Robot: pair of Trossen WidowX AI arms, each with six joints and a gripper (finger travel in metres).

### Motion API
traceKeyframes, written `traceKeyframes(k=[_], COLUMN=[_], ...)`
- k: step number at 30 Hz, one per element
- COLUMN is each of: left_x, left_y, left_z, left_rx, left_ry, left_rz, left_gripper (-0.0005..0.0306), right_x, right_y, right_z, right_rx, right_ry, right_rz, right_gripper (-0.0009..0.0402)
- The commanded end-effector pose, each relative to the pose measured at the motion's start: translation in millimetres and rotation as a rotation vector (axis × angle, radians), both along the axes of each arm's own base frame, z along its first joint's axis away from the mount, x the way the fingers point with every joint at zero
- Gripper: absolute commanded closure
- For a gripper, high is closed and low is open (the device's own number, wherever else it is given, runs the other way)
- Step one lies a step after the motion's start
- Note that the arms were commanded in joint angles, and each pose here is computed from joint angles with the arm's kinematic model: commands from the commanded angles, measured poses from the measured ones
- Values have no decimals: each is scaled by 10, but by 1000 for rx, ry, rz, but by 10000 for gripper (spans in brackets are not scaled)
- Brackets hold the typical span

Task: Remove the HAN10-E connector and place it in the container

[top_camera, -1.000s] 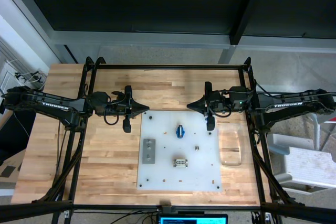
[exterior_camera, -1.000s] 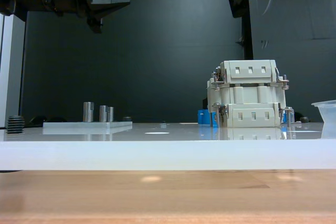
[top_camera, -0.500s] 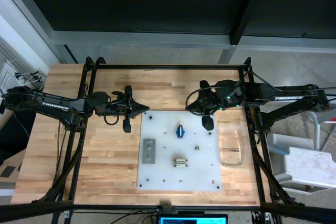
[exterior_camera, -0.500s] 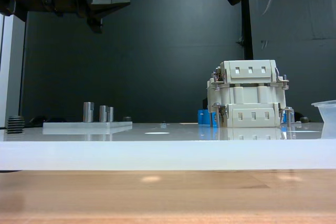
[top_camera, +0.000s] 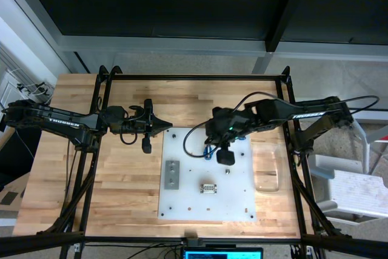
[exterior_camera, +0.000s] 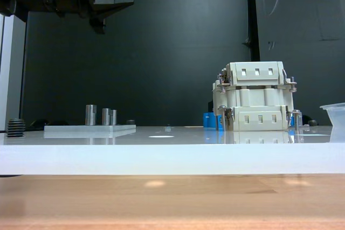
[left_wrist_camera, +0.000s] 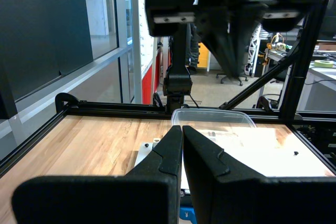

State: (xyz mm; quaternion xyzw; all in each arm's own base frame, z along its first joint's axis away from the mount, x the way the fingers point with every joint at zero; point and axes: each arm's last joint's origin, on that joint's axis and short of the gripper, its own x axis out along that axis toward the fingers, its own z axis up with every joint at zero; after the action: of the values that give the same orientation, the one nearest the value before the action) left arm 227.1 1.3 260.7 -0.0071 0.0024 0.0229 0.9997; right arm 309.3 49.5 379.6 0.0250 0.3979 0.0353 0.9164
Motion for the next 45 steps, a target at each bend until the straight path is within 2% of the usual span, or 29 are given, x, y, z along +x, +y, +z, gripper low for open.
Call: traceKeyframes(k=[1, 6, 17, 22, 28, 35, 39, 45], left_x=[0, 0, 1, 0, 0, 1, 1, 0], left_y=[1, 0, 1, 1, 1, 1, 1, 1], left_z=[0, 0, 0, 0, 0, 0, 0, 0], left_rx=[0, 0, 0, 0, 0, 0, 0, 0], left_ry=[0, 0, 0, 0, 0, 0, 0, 0], left_rz=[0, 0, 0, 0, 0, 0, 0, 0], left_gripper=[300, 300, 300, 300, 300, 300, 300, 300], right_x=[92, 194, 300, 284, 280, 346, 391, 448], right_y=[87, 212, 502, 596, 671, 787, 860, 960], right_z=[-35, -146, -458, -520, -597, -629, -684, -772], right_rx=[10, 47, 79, 63, 27, 12, 2, -1], right_ry=[41, 84, 231, 270, 360, 398, 420, 441], right_rz=[-1, -27, -56, -34, -20, -1, 9, 13], right_gripper=[393, 393, 393, 393, 393, 390, 359, 278])
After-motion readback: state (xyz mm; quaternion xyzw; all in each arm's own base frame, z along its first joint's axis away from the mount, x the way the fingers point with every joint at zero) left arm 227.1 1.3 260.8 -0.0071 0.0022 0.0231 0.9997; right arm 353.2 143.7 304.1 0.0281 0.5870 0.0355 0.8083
